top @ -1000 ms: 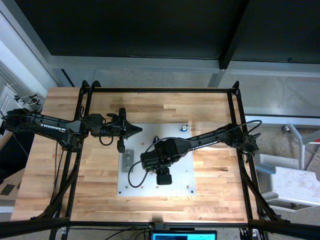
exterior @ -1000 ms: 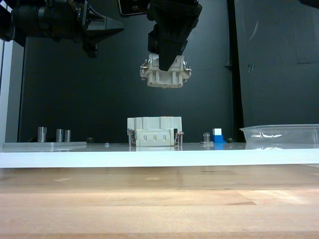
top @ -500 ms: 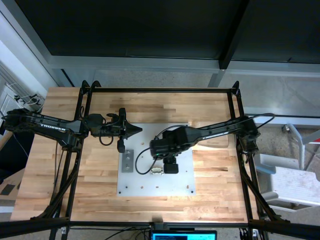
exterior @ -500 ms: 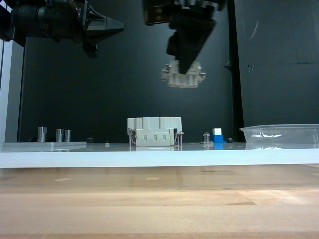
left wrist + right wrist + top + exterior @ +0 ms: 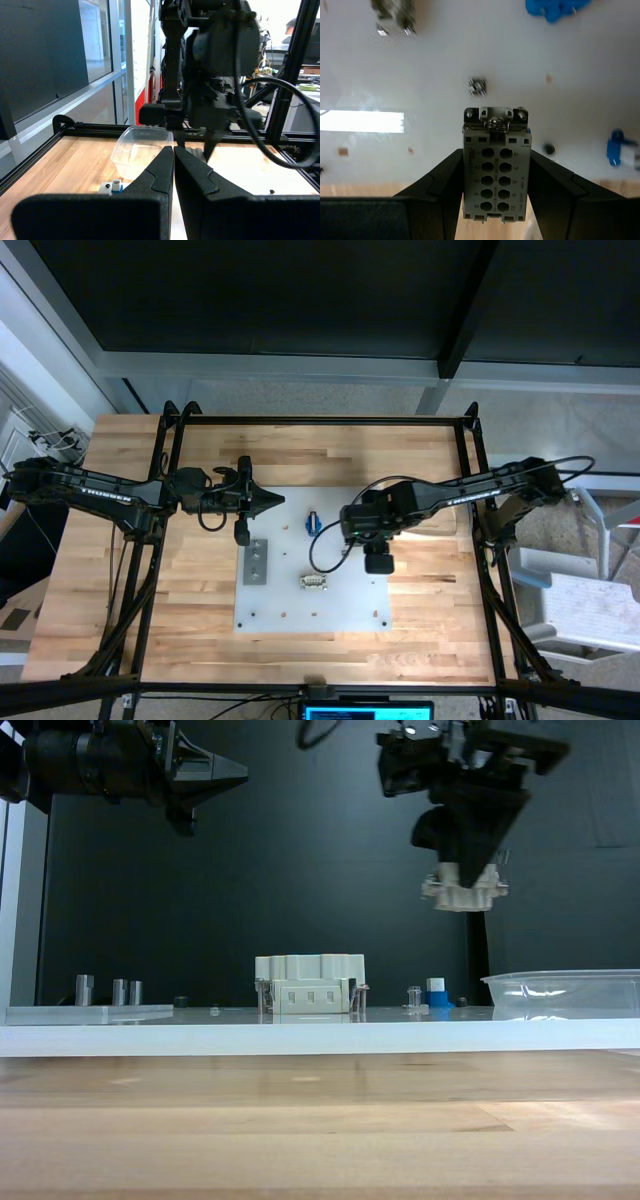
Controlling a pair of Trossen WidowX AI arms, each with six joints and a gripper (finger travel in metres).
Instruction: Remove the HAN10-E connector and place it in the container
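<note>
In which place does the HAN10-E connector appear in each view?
High: hidden under the right gripper, above the white plate.
Low: HAN10-E connector upper right, held in the air.
Left wrist: cannot tell; left gripper shut, at the plate's far-left corner.
Right wrist: between the right gripper's jaws.
Shared landmark: blue part.

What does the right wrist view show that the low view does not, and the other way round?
Only the right wrist view: the pin holes in the face of the HAN10-E connector. Only the low view: the container standing at the right, and the left gripper, shut, high at the left. Both: the right gripper shut on the connector, in the air above the white plate.
</note>
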